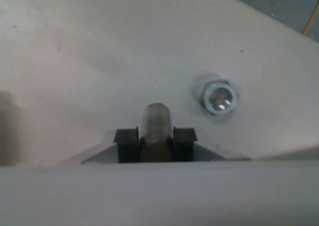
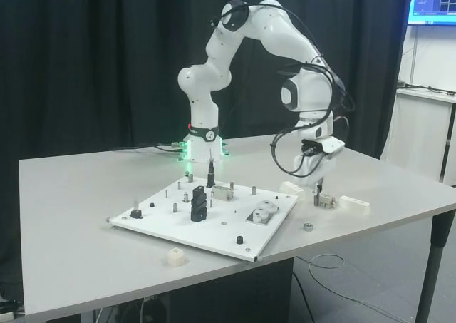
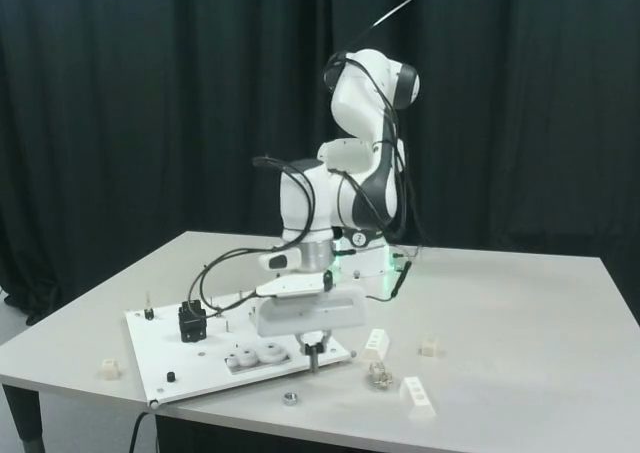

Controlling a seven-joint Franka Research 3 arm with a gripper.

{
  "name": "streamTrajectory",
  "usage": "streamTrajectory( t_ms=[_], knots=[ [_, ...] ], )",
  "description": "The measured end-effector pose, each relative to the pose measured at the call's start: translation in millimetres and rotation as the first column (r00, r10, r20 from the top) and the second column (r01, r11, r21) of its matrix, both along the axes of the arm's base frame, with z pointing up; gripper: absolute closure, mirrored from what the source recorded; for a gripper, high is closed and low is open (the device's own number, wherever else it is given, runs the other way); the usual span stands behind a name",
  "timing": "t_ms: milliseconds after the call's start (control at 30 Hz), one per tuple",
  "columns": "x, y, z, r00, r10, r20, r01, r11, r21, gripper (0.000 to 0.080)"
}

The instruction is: Place round peg 4.

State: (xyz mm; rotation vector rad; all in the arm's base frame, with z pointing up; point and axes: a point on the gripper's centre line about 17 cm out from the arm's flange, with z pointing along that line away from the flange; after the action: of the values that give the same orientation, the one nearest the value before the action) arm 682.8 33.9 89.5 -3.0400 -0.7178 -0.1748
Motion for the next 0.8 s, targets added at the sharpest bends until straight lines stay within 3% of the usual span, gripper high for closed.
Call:
streamTrajectory(
  t_ms=[367,800],
  knots=[
    [0.4,14.9,-23.9,1.000,-0.016,-0.017,0.015,1.000,-0.020,0.0659],
    [4.4,22.8,-41.6,0.999,-0.021,-0.030,0.019,0.999,-0.041,0.0659]
  ],
)
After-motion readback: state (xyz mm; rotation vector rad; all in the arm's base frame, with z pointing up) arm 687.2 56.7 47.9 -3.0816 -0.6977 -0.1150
